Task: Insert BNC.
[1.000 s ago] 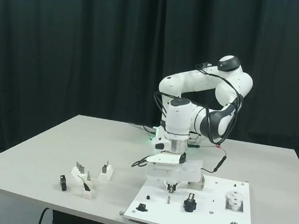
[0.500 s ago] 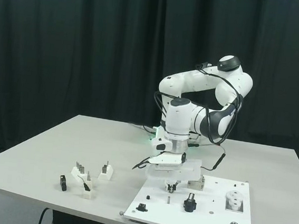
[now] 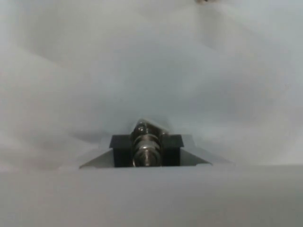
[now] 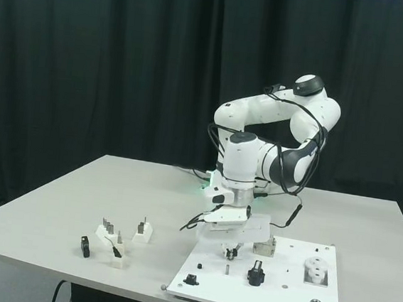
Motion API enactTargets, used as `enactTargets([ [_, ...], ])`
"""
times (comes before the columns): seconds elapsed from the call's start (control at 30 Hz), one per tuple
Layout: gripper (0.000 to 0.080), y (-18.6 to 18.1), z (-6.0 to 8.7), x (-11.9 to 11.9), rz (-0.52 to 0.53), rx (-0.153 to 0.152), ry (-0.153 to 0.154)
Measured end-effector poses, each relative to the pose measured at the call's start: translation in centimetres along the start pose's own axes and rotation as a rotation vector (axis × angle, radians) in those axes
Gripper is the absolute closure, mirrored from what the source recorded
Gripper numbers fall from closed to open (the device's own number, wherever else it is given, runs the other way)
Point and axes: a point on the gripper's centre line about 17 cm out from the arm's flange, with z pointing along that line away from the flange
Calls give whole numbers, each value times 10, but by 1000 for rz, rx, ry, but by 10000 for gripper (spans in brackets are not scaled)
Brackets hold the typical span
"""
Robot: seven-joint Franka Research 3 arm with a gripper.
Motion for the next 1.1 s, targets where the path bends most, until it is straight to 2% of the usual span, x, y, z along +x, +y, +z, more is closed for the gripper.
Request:
enactTargets([
  [0.47, 683, 0, 0, 0, -79, 0, 0],
  [0.8, 683, 0, 0, 0, -189, 1, 0],
  [1.1, 683, 0, 0, 0, -188, 2, 0],
])
